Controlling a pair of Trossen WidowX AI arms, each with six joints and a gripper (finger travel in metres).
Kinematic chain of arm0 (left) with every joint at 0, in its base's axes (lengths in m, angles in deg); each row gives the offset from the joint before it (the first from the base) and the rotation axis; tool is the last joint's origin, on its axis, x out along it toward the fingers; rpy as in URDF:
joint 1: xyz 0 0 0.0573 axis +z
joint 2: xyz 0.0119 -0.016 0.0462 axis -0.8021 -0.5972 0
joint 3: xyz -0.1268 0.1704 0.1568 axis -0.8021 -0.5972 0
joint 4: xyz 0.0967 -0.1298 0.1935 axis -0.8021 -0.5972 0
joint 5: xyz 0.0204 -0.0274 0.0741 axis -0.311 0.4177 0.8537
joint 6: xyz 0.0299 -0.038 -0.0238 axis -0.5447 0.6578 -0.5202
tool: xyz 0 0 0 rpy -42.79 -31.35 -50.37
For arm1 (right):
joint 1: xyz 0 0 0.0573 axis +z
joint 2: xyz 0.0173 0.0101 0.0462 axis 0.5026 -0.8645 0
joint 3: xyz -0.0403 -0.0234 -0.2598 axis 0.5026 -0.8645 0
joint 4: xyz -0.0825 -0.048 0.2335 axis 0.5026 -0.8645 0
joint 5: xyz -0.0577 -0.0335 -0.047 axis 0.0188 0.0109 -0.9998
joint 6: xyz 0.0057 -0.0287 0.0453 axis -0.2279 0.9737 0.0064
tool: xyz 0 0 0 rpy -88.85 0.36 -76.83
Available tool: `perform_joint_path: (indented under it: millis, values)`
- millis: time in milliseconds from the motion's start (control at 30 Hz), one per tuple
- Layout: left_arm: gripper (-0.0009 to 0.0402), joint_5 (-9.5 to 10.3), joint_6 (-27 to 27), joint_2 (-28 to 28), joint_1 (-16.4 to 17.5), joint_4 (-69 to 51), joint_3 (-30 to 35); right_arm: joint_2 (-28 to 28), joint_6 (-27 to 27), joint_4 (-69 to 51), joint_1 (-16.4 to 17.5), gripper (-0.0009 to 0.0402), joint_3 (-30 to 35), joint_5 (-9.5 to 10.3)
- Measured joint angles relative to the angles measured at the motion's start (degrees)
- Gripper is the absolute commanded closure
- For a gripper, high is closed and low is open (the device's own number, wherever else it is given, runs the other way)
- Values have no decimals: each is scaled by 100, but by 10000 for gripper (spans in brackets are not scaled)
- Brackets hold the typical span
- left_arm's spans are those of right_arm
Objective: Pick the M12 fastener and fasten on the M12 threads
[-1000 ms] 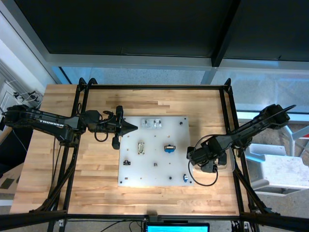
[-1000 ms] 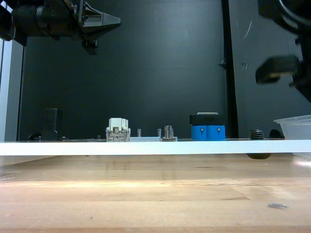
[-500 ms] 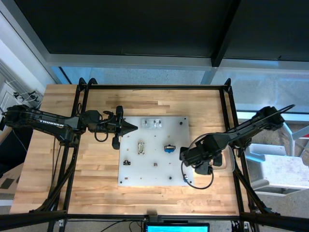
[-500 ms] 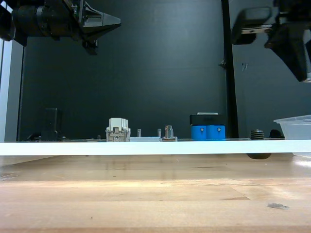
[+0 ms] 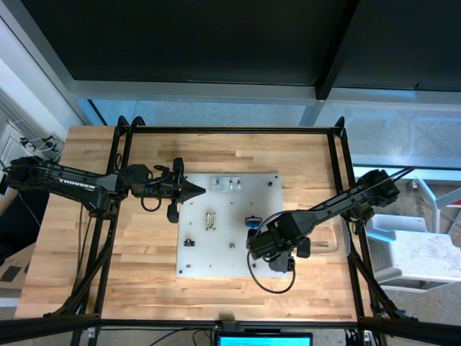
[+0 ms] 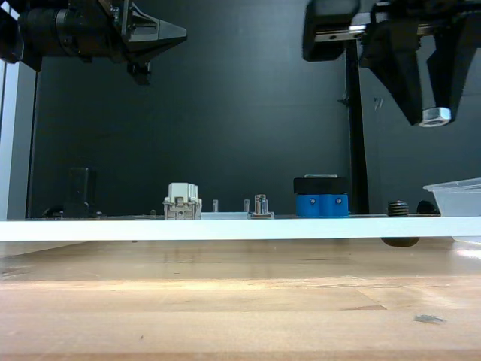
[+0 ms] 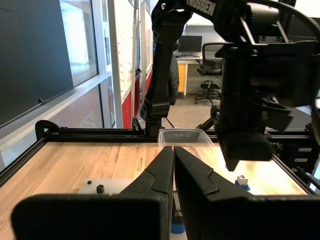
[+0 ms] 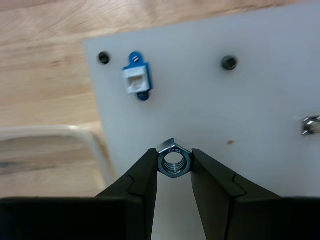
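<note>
The small silver nut [image 8: 174, 164] was seen pinched between the two black fingers [image 8: 142, 175] of the right gripper [image 8: 173, 159]. This was shown most clearly by the right wrist view, where its six-sided form and threaded hole could be read against the white board [image 8: 260, 100] below, with a blue and white connector [image 8: 135, 80] on the board and the rim of the clear tray [image 8: 50, 131] just beside the board's edge. The height was given only by the low view: there the right gripper [image 6: 426, 113] was held well above the board [image 6: 225, 228] with the nut [image 6: 436, 115] at its tips, and the black ribbed stud [image 6: 397, 207] was standing bare, lower and a little to the left, in front of the tray [image 6: 455, 197]. In the high view the nut itself could not be made out; only the right gripper [image 5: 265, 246] was seen over the near right part of the board [image 5: 216, 252], apart from the tray [image 5: 340, 241]. The left gripper [image 5: 196, 189] was held high at the board's far left edge, and in the left wrist view its fingers [image 7: 155, 175] were found pressed together.
</note>
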Motion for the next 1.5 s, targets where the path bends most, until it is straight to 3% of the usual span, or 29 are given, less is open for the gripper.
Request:
perform_joint_path:
  millis: [733, 1500]
  values:
    - [393, 0, 2, -2, 0, 0, 0, -1805, 22, -120, 83, 339, 1792, -20]
    - [393, 0, 0, -2, 0, 0, 0, -1937, -72, 68, 195, 339, 1565, -20]
